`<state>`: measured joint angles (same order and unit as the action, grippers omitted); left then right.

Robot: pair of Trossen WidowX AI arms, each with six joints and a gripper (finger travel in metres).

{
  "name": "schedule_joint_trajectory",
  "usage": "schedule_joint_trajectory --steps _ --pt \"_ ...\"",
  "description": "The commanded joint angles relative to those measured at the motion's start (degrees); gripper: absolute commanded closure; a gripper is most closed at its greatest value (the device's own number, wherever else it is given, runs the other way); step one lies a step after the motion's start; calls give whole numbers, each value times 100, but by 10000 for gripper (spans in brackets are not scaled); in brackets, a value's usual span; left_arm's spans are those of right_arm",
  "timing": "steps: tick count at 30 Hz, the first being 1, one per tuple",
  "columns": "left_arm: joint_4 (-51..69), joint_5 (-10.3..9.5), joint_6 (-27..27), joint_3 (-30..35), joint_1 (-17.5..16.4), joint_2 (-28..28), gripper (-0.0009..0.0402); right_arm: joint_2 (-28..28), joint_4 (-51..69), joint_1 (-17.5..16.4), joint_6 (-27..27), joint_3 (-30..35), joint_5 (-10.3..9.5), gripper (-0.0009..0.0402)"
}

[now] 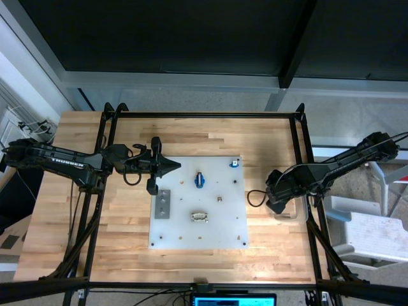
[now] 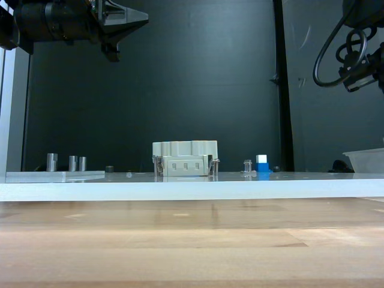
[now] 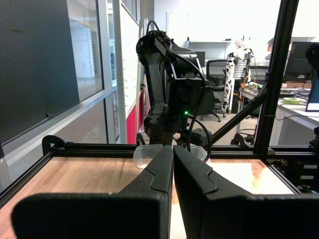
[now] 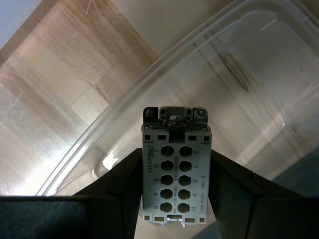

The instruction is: Remove the HAN10-E connector and place it in the container

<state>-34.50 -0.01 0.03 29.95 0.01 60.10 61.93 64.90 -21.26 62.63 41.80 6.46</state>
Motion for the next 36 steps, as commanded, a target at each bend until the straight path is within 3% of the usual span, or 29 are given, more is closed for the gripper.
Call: schedule_joint_trajectory --steps 1,19,24,27,36 --pt "-2 0 0 0 -2 2 393 9 -249 -4 2 -133 0 385" --pt "-2 0 0 0 0 0 393 37 -907 -66 87 -636 -50 385" --pt "-2 0 0 0 -2 0 393 87 -914 -70 -114 -667 -57 384" --pt "-2 0 0 0 -2 2 393 87 -914 -72 -361 -667 -162 376" --pt "-2 0 0 0 0 2 393 87 -914 -76 -588 -675 -160 331"
